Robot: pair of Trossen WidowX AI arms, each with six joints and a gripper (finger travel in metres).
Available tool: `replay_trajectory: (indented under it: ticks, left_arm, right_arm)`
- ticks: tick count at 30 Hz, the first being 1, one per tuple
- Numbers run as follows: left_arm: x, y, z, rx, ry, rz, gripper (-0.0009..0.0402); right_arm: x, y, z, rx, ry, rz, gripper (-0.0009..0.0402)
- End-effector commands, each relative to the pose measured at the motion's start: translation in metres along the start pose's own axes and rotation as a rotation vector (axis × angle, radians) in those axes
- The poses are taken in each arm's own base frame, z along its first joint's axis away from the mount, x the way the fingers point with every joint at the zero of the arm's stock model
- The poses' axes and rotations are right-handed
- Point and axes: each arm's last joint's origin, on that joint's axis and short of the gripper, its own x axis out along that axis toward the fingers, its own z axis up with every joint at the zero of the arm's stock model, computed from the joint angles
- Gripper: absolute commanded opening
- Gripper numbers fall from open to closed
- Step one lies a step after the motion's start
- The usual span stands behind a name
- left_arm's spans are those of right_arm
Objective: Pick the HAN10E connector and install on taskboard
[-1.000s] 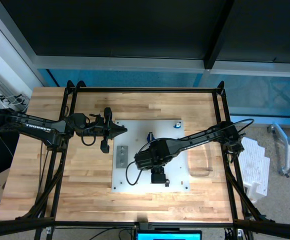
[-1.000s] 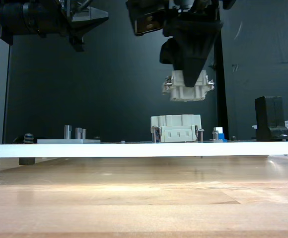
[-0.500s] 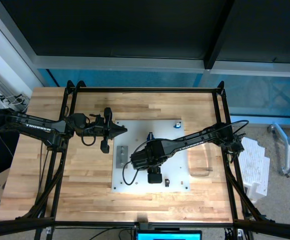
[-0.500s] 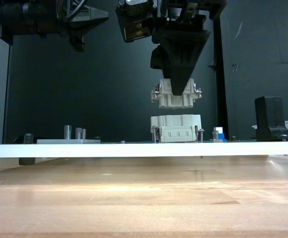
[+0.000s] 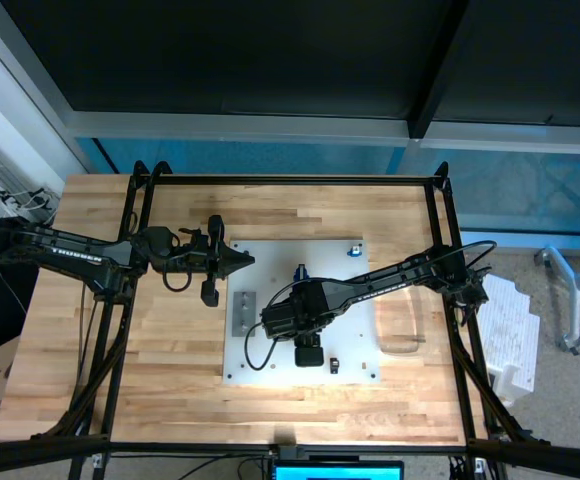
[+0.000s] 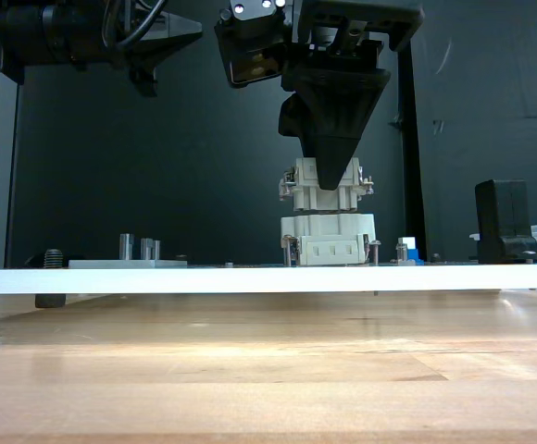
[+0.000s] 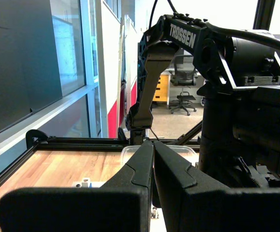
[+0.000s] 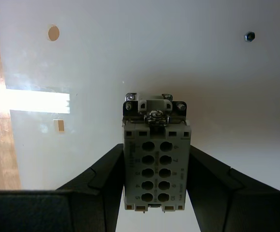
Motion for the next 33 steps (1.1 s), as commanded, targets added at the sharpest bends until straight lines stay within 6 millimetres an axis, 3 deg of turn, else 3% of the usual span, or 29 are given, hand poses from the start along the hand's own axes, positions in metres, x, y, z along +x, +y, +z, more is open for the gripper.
replay_trajectory:
  ticks: [1,33]
  left_arm:
    - [0.0001,0.0000,-0.0001,0.000,0.000,0.000,0.0001]
    - [0.0001,0.0000,-0.0001,0.000,0.000,0.000,0.0001]
  right_arm:
    - [-0.0001,0.0001,-0.0003,-0.002,0.000,0.001,0.0028]
    - [0.0092,0.0003,-0.0008,-0.014,-0.010,0.009,0.0028]
